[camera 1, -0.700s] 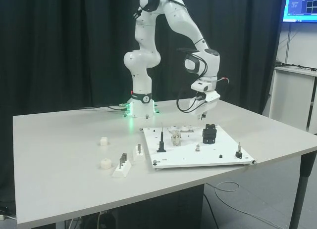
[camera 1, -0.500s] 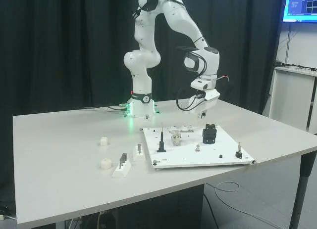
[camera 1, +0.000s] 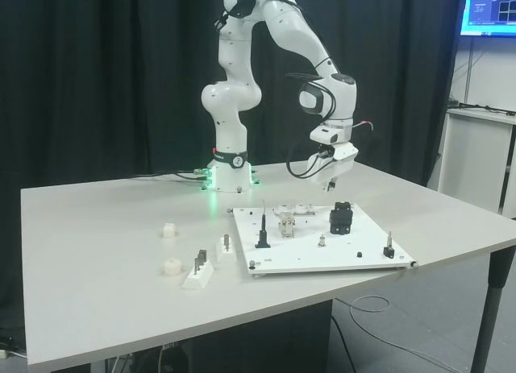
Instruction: Insert bolt 4.
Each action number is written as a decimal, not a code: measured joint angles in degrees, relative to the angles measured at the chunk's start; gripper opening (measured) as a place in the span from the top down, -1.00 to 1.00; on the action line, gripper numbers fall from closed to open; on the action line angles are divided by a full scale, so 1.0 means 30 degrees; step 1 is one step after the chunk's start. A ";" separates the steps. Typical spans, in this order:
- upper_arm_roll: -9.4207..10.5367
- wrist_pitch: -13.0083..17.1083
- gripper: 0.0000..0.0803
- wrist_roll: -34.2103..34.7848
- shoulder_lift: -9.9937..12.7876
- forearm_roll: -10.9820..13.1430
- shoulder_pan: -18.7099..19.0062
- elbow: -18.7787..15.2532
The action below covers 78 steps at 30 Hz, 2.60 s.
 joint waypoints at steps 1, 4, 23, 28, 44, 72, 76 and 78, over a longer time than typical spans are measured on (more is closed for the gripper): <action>0.0002 0.0000 0.44 -0.0015 -0.0011 -0.0005 0.0006 0.0010; 0.0026 -0.0005 0.44 -0.0110 -0.0059 -0.0026 0.0035 0.0048; 0.0252 -0.0121 0.44 -0.0668 -0.0525 -0.0713 0.0371 0.0111; 0.0350 -0.0123 0.44 -0.0669 -0.0535 -0.0982 0.0477 0.0129; 0.1531 0.0554 0.44 -0.1892 -0.0408 -0.1428 0.0654 0.0280; 0.1763 0.3423 0.44 -0.4461 0.2067 -0.1836 0.0340 0.0846; 0.1763 0.3423 0.44 -0.4507 0.2255 -0.1837 0.0335 0.0935; 0.1763 0.3423 0.44 -0.4513 0.2342 -0.1839 0.0327 0.0971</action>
